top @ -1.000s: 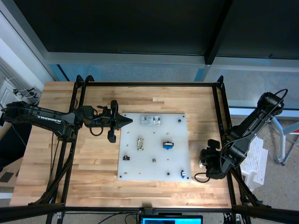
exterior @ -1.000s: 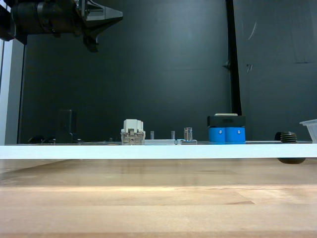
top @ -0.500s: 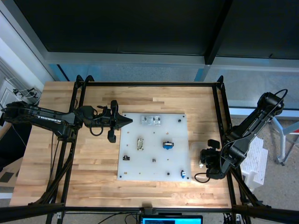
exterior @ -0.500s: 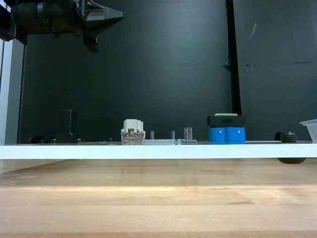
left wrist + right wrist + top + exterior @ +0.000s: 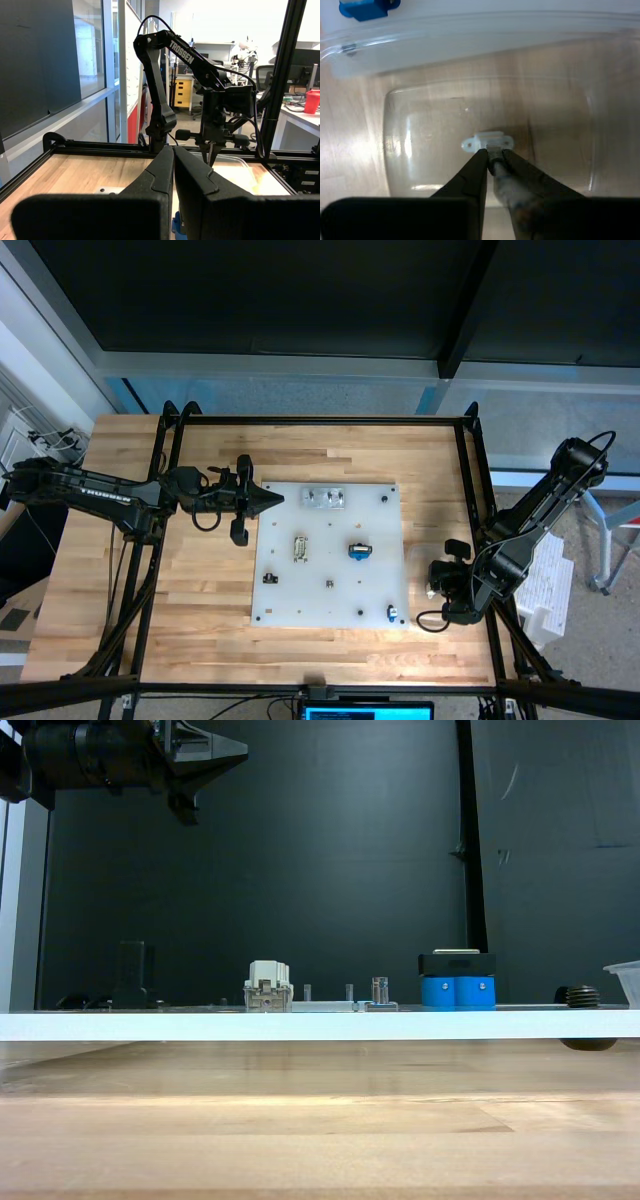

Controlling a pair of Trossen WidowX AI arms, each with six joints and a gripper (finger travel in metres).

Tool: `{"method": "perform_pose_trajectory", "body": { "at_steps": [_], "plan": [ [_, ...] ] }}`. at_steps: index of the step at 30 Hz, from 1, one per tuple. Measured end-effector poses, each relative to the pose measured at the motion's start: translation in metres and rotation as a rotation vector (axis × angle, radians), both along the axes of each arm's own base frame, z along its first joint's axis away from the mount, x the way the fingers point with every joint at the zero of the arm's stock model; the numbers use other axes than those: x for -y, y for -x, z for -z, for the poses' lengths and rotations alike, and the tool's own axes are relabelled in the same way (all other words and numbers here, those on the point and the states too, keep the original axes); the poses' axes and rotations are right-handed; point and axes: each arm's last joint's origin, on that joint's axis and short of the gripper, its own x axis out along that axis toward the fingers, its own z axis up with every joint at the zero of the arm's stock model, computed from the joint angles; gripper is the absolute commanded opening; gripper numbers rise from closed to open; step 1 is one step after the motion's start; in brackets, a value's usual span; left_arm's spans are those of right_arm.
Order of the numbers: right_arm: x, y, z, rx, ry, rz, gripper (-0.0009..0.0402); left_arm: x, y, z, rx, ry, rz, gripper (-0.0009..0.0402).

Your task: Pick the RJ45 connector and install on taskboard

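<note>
I am pinching the RJ45 connector (image 5: 487, 142) with the right end effector (image 5: 492, 156) in the tray (image 5: 388, 125), while the left end effector (image 5: 173, 150) is hovering closed, empty, over the taskboard (image 5: 325, 606).

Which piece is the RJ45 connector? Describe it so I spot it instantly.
Skip the left tool, raised shut near the far-left corner of the taskboard; look right of the board to the clear tray under the right tool. The RJ45 connector is the tiny whitish plug pinched at that tool's tips, not a blue board fitting.
</note>
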Motion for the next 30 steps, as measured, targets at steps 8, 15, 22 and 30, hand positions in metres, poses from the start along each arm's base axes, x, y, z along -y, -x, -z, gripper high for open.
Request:
{"method": "perform_pose_trajectory", "body": {
  "at_steps": [8, 15, 22, 30],
  "plan": [
    [0.000, 0.000, -0.001, -0.003, -0.007, -0.002, -0.0001, 0.000, 0.000, 0.000, 0.000, 0.000, 0.000, 0.0000],
    [-0.003, -0.002, -0.008, 0.012, -0.025, -0.006, 0.0000, 0.000, 0.000, 0.000, 0.000, 0.000, 0.000, 0.0000],
    [-0.003, -0.002, -0.021, -0.003, 0.000, -0.015, 0.0000, 0.000, 0.000, 0.000, 0.000, 0.000, 0.000, 0.0000],
    [-0.008, -0.007, -0.047, 0.024, -0.020, -0.016, 0.0000, 0.000, 0.000, 0.000, 0.000, 0.000, 0.000, 0.0000]
  ]
}}
